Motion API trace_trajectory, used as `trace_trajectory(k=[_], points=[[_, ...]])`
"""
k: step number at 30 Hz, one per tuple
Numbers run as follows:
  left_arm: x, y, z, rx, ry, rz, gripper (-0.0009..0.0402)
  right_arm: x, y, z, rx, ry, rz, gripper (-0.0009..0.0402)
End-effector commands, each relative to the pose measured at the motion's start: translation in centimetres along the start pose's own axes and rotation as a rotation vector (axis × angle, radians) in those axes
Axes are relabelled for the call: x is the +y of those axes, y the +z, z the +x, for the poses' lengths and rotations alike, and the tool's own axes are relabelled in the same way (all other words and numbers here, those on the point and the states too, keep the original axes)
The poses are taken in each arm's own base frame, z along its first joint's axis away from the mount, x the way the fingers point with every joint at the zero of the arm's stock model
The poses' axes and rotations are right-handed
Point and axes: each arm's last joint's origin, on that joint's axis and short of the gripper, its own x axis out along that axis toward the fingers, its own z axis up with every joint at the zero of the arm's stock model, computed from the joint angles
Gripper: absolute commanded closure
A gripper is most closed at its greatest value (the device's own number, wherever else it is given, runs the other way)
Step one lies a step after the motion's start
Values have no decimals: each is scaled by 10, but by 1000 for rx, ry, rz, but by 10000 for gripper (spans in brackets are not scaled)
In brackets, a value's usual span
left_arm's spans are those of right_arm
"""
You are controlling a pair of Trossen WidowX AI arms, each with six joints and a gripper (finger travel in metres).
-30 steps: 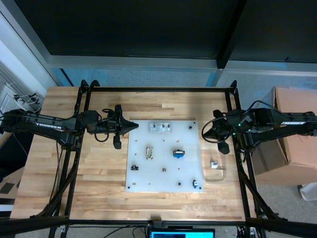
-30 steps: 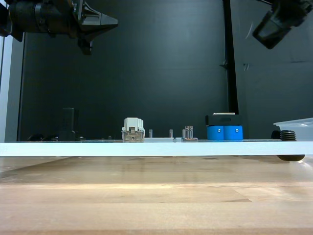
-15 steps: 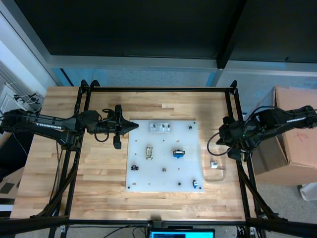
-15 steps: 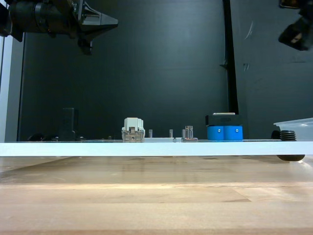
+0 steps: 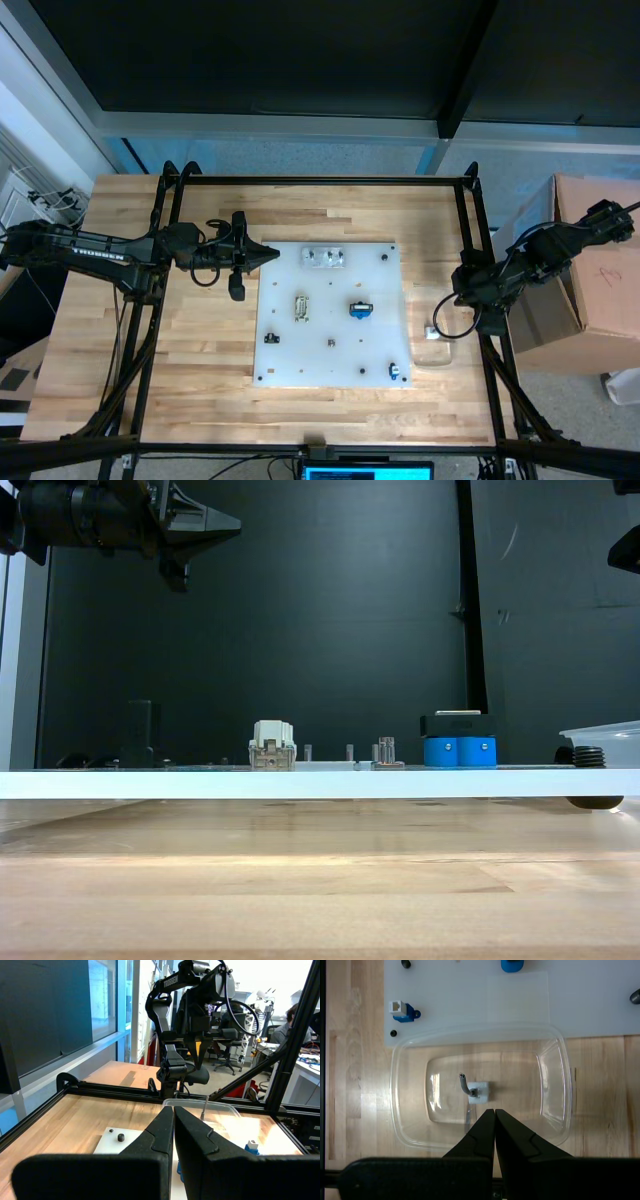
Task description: Pick the RJ45 connector and install on the taskboard
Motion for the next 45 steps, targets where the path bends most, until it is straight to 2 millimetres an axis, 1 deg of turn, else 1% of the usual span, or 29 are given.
trace_trajectory(k=[1,8,10,13,19,26,34,45], points=[[0,0,0,0,0,0,393,3,2,4,32,-6,5,379],[0,0,0,0,0,0,393,13,8,19,121,-47,-3,297],[0,0,0,0,0,0,393,17,9,22,136,-53,-15,280],[0,0,0,0,0,0,393,21,10,25,150,-66,-31,267],[0,0,0,0,0,0,393,26,13,35,197,-93,-30,262],[0,0,0,0,0,0,393,32,12,64,233,-114,-41,263],[0,0,0,0,0,0,393,34,9,91,250,-124,-50,263],[0,0,0,0,0,0,393,34,0,121,255,-122,-59,263]])
